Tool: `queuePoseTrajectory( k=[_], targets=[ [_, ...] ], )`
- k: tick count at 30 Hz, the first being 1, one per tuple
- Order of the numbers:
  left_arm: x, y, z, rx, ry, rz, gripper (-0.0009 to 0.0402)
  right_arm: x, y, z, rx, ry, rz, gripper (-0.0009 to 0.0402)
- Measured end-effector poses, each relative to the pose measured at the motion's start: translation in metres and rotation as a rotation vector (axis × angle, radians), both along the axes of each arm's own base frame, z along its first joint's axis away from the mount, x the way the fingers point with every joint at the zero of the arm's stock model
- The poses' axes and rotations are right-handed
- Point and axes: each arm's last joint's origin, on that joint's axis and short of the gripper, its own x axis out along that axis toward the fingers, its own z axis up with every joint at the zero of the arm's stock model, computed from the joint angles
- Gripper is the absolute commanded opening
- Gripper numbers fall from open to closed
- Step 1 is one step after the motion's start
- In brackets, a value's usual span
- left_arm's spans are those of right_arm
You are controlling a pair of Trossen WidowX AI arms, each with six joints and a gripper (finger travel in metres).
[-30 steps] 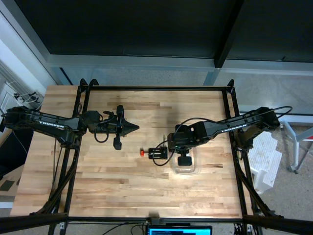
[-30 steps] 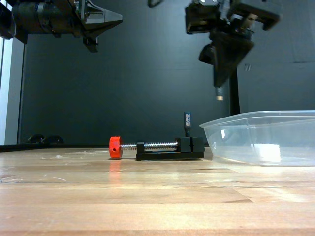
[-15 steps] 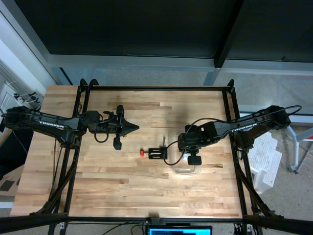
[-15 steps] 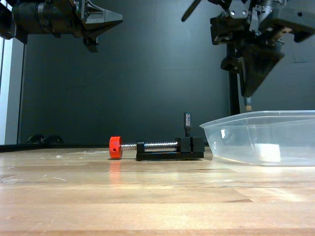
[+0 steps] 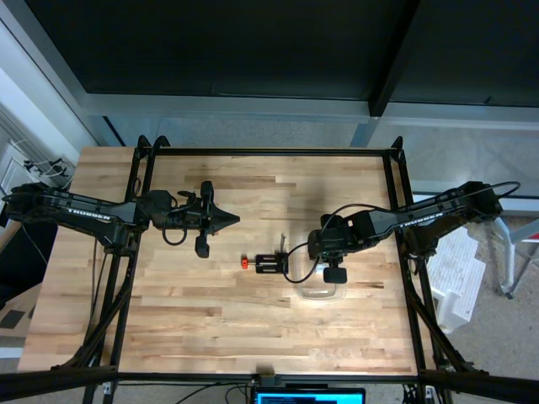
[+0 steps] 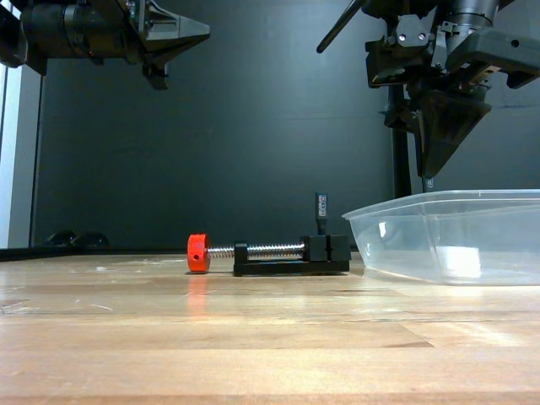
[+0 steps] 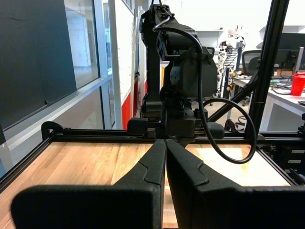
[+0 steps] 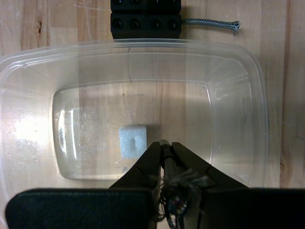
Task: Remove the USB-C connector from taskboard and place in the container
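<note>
Aloft, left tool [image 6: 205, 32], right tool [image 6: 429, 167] over container [image 6: 472, 240]

Two grippers, left gripper [image 5: 234, 220] and right gripper [image 6: 428, 169]; one taskboard [image 6: 291, 257], one container [image 6: 396, 240], one USB-C connector [image 8: 165, 153], seemingly one white piece [image 8: 132, 141].

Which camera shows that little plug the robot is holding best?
The right wrist view: the USB-C connector sits pinched in the right gripper above the container. The low view shows only its tip; the others, nothing. The left gripper hangs shut, far left.
</note>
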Motion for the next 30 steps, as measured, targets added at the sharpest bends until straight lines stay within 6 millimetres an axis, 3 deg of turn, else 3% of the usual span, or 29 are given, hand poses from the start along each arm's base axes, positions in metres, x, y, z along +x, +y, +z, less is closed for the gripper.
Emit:
queuePoseTrajectory(
  k=[7,13,30],
  targets=[
    [0.000,0.000,0.000,0.000,0.000,0.000,0.0000,0.000,0.001,0.000,0.005,-0.002,-0.011,0.0090],
    [0.000,0.000,0.000,0.000,0.000,0.000,0.0000,0.000,0.001,0.000,0.008,-0.002,-0.016,0.0118],
    [0.000,0.000,0.000,0.000,0.000,0.000,0.0000,0.005,0.005,0.016,0.020,-0.053,-0.011,0.0137]
  ],
)
